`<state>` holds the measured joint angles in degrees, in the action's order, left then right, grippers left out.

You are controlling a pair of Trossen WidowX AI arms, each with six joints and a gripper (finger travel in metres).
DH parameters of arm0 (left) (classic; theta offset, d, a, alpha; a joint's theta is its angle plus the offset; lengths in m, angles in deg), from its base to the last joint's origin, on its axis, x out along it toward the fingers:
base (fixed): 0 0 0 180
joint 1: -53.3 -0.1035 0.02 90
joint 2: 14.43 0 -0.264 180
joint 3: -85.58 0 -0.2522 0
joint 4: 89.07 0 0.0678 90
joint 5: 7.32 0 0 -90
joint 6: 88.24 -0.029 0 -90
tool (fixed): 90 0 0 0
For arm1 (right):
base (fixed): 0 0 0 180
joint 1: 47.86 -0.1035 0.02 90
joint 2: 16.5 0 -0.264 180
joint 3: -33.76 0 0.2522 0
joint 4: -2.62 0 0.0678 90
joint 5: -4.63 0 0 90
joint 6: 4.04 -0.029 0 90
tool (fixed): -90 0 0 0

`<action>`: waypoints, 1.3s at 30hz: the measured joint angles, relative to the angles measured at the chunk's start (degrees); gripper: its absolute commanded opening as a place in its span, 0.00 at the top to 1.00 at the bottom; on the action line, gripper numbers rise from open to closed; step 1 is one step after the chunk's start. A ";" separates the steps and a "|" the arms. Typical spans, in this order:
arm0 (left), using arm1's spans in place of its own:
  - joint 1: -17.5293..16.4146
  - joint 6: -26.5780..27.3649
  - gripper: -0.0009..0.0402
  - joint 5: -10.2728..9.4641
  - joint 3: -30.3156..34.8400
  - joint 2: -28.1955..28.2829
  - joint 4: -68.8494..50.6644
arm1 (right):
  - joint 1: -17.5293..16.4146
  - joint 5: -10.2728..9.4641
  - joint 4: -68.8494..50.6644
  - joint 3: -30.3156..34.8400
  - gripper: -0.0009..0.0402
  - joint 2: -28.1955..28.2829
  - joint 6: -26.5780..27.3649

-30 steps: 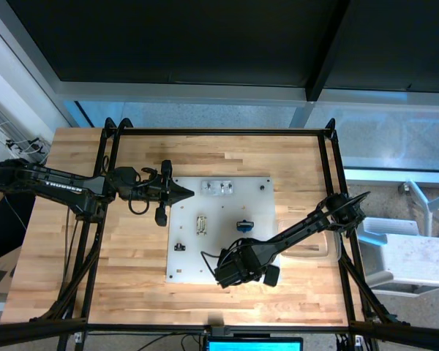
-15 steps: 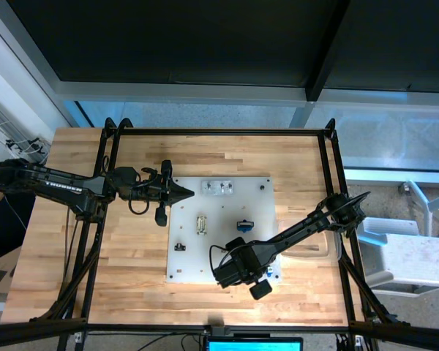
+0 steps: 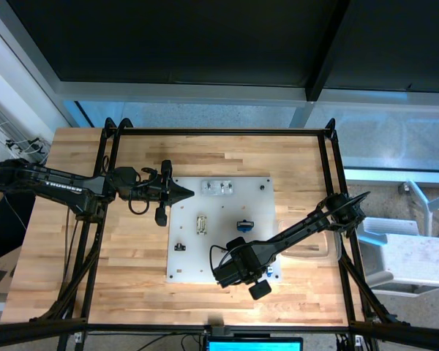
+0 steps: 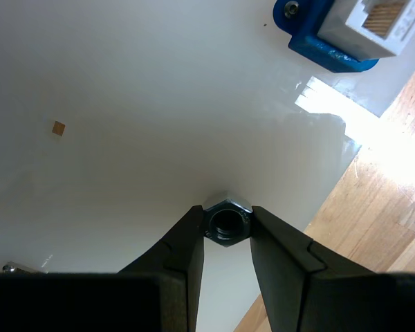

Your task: Pick the M12 fastener and fasten on the M12 threads

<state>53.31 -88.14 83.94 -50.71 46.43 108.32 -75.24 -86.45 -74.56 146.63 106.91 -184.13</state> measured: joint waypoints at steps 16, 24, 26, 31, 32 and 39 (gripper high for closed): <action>0.00 0.02 0.98 -0.02 0.00 0.00 0.00 | -0.11 -0.15 0.42 0.00 0.88 0.00 0.59; 0.00 0.02 0.98 0.00 -0.02 0.00 0.02 | -0.11 -1.53 0.76 0.09 0.77 0.00 0.61; 0.00 0.00 0.98 -0.02 0.00 0.00 0.00 | -0.11 -1.62 1.09 0.22 0.72 0.00 0.61; 0.00 0.00 0.98 -0.02 -0.02 0.00 0.00 | -0.26 -2.08 1.20 0.24 0.62 -0.13 0.61; 0.00 0.02 0.98 -0.02 -0.02 0.00 0.00 | -0.31 -2.16 1.05 0.24 0.60 -0.26 0.61; 0.00 0.00 0.98 0.00 0.00 0.00 0.02 | -0.44 -2.25 -0.13 0.24 0.55 -1.57 0.59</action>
<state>53.31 -88.14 83.94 -50.71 46.43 108.35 -75.67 -88.71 -74.69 146.87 105.34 -183.54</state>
